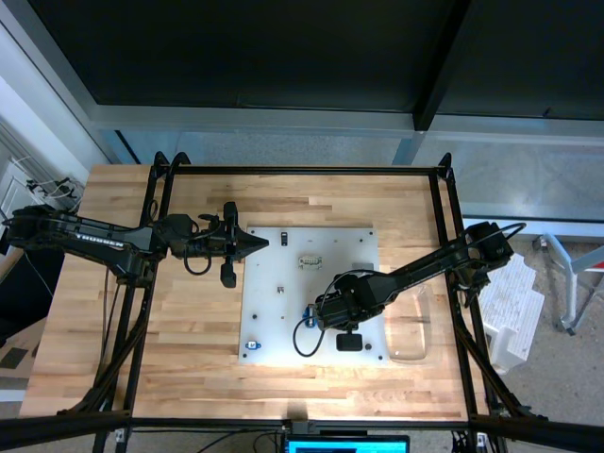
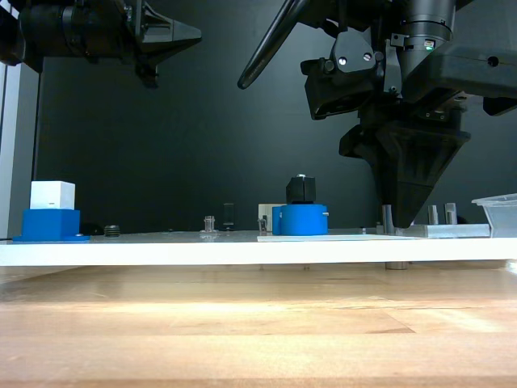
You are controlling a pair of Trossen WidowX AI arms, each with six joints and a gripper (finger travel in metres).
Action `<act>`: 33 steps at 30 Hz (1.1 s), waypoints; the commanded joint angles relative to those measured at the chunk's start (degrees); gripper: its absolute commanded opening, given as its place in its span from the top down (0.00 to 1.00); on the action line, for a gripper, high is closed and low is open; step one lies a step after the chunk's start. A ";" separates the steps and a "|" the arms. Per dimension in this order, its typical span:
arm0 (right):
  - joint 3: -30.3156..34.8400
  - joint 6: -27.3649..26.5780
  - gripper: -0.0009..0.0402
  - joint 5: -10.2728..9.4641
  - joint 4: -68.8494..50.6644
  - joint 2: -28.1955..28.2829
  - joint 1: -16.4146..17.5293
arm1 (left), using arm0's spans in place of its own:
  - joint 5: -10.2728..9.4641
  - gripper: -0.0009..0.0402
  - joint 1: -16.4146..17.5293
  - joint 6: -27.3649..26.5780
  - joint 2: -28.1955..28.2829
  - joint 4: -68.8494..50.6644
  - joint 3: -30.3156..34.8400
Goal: Remove the 16mm cylinder and place in the container
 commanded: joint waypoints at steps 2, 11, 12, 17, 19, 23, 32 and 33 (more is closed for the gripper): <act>0.02 -0.02 0.98 -0.02 -0.09 0.04 0.02 | 0.00 0.98 0.00 0.02 0.00 0.02 0.02; 1.84 -0.02 0.96 0.00 -3.04 -1.40 -0.02 | 0.00 0.98 0.02 0.02 0.00 0.02 0.02; 2.16 -0.04 0.96 0.00 -3.67 -1.88 -0.02 | 0.02 0.98 0.02 0.02 0.00 0.02 0.02; 3.41 -0.22 0.98 0.48 -5.92 -4.26 -0.09 | 0.00 0.98 0.00 0.02 0.00 0.02 0.02; 3.48 -0.20 0.98 0.46 -6.67 -5.42 -0.09 | 0.00 0.98 0.02 0.02 0.00 0.04 0.02; 3.48 -0.17 0.98 0.48 -8.22 -7.37 -0.09 | 0.00 0.98 0.02 0.02 0.00 0.02 0.02; 1.38 0.52 0.98 0.46 -11.10 -12.59 0.48 | 0.00 0.98 0.02 0.02 0.00 0.02 0.02; 0.57 0.57 0.98 0.46 -11.10 -13.66 0.76 | 0.00 0.98 0.00 0.02 0.00 0.02 0.02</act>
